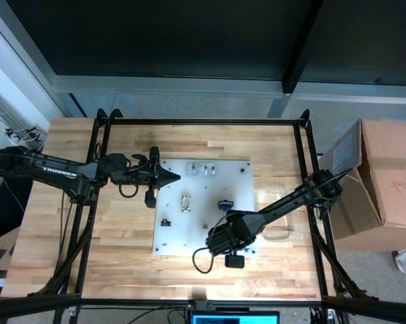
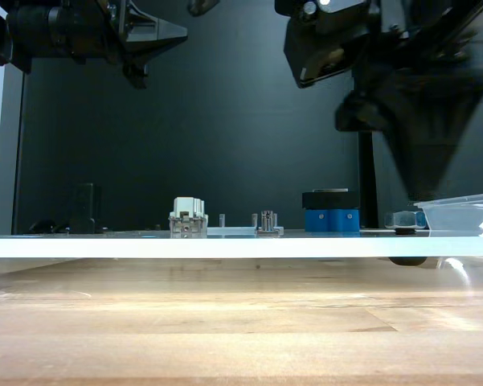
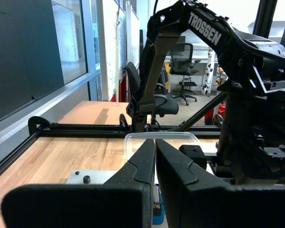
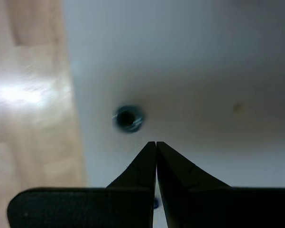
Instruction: Pick the M12 nut and place it on its threads and fasten
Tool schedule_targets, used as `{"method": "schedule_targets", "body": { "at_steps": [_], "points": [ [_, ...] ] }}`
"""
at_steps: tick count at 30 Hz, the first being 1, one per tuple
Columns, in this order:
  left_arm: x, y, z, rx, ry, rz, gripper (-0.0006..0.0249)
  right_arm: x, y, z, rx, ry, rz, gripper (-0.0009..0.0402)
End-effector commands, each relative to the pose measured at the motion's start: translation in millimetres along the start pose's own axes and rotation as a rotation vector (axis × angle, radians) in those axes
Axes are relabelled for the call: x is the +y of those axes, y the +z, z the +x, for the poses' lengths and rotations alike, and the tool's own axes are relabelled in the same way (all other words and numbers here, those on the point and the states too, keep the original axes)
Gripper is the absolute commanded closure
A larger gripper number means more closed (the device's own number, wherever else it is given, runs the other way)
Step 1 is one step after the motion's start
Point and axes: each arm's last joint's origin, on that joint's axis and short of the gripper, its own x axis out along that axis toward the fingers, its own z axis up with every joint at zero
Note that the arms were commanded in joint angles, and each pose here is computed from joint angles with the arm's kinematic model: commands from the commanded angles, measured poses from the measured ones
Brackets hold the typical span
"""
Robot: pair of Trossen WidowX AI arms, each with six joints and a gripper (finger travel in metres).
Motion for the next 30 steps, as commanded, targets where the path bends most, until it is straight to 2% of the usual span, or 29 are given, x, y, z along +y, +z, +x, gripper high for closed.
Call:
{"method": "schedule_targets", "body": {
  "at_steps": [1,22,23,24,26,27,28,30],
  "points": [
    [0.0,0.0,0.1,0.0,0.0,0.0,0.0243,0.2,1.3,0.9,-0.019,-0.015,-0.028,0.0393],
    [0.0,0.0,0.1,0.0,0.0,0.0,0.0243,1.8,0.0,9.8,-0.032,0.014,-0.038,0.0393],
    [0.0,0.0,0.1,0.0,0.0,0.0,0.0243,2.5,-0.2,9.9,-0.025,0.032,-0.039,0.0393],
    [0.0,0.0,0.1,0.0,0.0,0.0,0.0243,3.9,-0.7,10.0,-0.005,0.079,-0.045,0.0393],
    [0.0,0.0,0.1,0.0,0.0,0.0,0.0243,8.7,-2.6,9.0,0.067,0.247,-0.097,0.0393],
    [0.0,0.0,0.1,0.0,0.0,0.0,0.0243,10.0,-3.4,8.5,0.092,0.302,-0.112,0.0393],
    [0.0,0.0,0.1,0.0,0.0,0.0,0.0243,10.3,-3.9,8.1,0.099,0.313,-0.115,0.0393],
    [0.1,0.0,0.1,0.0,0.0,0.0,0.0243,8.7,-4.8,7.9,0.091,0.263,-0.107,0.0393]
  ]
}}
